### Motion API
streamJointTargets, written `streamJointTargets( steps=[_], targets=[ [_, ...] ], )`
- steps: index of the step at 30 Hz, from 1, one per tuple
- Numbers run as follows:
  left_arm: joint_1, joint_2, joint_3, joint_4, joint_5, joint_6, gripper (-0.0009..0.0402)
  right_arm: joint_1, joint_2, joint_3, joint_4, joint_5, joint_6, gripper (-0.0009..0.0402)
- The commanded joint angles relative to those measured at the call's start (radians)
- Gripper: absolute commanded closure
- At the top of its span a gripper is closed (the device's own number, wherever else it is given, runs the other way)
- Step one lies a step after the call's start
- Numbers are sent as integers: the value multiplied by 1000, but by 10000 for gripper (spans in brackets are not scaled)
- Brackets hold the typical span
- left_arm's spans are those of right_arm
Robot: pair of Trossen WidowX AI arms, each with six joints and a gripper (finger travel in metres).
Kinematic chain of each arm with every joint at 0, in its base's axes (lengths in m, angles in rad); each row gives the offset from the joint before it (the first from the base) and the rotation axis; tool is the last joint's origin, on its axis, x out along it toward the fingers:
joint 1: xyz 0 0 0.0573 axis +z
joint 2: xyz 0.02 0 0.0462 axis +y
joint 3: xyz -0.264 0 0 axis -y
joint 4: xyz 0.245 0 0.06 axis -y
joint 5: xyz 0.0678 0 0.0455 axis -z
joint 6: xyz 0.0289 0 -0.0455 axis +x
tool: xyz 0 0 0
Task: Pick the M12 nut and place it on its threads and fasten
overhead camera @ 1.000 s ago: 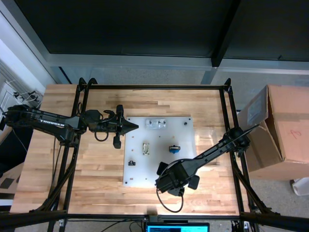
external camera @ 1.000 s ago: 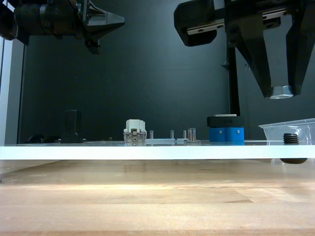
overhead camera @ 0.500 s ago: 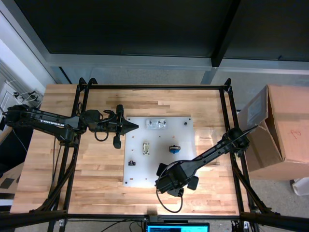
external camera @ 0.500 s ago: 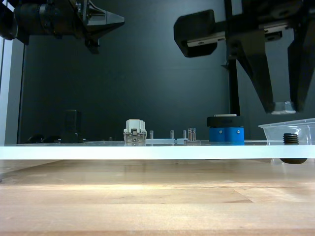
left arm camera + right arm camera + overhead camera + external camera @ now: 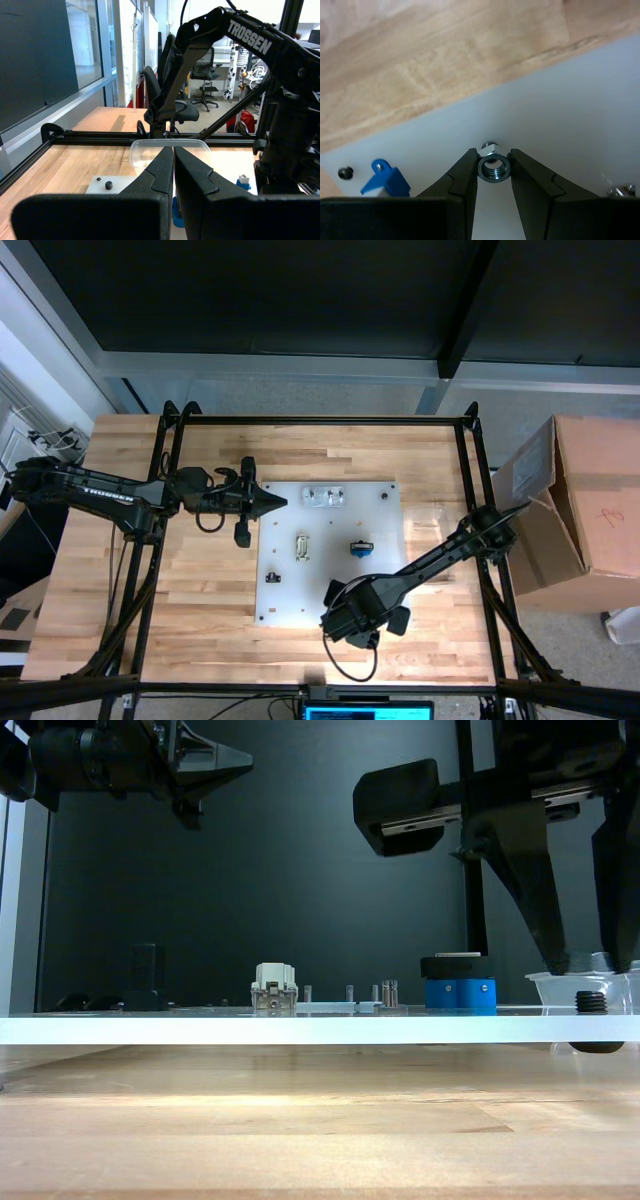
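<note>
Silver nut is hanging just above its stud, my right gripper clamping it in its jaws. I'm worrying a tilted landing cross-threads it. Left gripper is hovering high, left of the board, jaws together.

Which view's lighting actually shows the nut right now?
Right wrist view: evenly lit, M12 nut held in right gripper over white board. Low view: its fingers silhouetted above the stud. Left wrist view: left gripper, raised at board's left edge, dark against bright background.

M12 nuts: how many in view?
1. The nut is held in the right gripper, close above the stud, not on it. Left gripper hovers shut over the board's far left corner. Tray contents unclear.
</note>
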Motion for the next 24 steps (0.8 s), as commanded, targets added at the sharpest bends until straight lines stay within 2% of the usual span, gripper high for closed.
streamJointTargets(
  steps=[1,24],
  targets=[
    [0,0,0,0,0,0,393,0,-1,-2,-1,-1,-2,371],
    [0,0,0,0,0,0,393,-11,12,-35,33,-4,-5,371]
  ],
)
